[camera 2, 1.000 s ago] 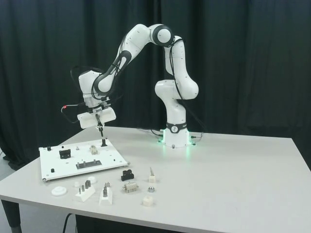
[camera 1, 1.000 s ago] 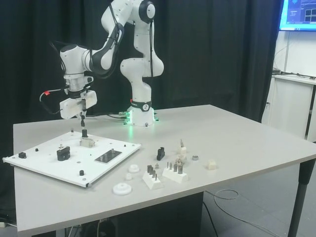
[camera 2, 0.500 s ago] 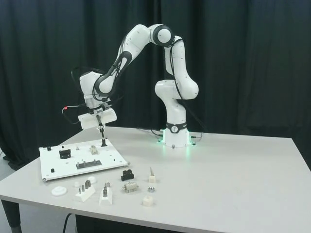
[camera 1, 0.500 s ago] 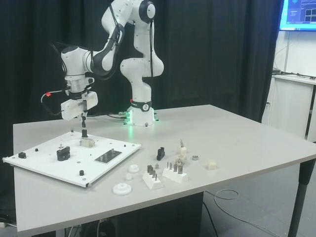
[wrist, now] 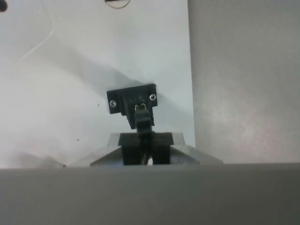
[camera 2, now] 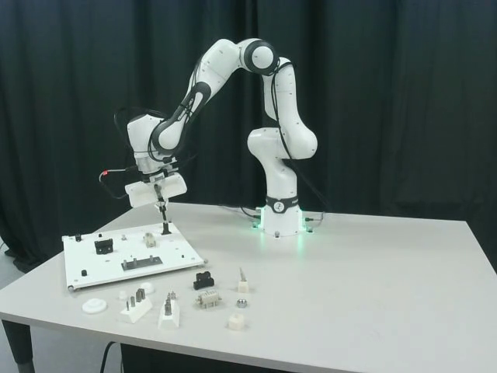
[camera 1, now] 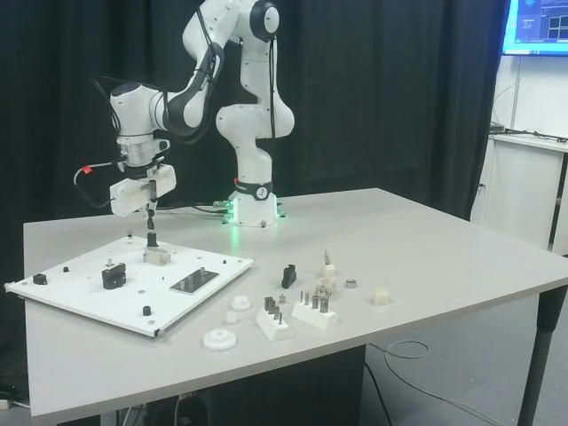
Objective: Insert USB.
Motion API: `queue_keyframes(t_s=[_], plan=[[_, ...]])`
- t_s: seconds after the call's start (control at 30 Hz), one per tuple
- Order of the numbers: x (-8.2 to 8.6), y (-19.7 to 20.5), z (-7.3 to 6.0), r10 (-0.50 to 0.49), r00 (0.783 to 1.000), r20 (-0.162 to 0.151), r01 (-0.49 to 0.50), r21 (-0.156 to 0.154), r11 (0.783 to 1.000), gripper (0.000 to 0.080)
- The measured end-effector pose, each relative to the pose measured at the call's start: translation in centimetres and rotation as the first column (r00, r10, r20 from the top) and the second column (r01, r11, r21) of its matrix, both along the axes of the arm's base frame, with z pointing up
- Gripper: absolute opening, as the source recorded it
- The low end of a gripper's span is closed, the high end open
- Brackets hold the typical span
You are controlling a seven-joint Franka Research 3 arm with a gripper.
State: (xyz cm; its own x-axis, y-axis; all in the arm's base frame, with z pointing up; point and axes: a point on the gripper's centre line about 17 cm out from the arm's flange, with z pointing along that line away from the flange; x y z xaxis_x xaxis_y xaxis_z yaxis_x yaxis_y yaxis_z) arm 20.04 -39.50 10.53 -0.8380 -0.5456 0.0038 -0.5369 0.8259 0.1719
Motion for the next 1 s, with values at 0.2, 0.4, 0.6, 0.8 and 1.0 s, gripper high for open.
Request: queue_keyframes(t_s=[0.2, 0.4, 0.6, 0.8, 1.0], plan=[[-0.07, -0.01, -0.17, -0.001, 1.0, 0.001, 0.001, -0.004, 1.0, 0.0045], [-0.07, -0.16, -0.32, 0.001, 1.0, 0.006, -0.001, -0.014, 1.0, 0.0045], [-0.05, -0.19, -0.3, 0.008, 1.0, 0.008, -0.008, -0.014, 1.0, 0.0045], [-0.04, -0.14, -0.29, 0.015, 1.0, 0.01, -0.015, -0.012, 1.0, 0.0045], [0.02, 0.16, -0.29, 0.02, 1.0, 0.016, -0.02, -0.007, 1.0, 0.0045]])
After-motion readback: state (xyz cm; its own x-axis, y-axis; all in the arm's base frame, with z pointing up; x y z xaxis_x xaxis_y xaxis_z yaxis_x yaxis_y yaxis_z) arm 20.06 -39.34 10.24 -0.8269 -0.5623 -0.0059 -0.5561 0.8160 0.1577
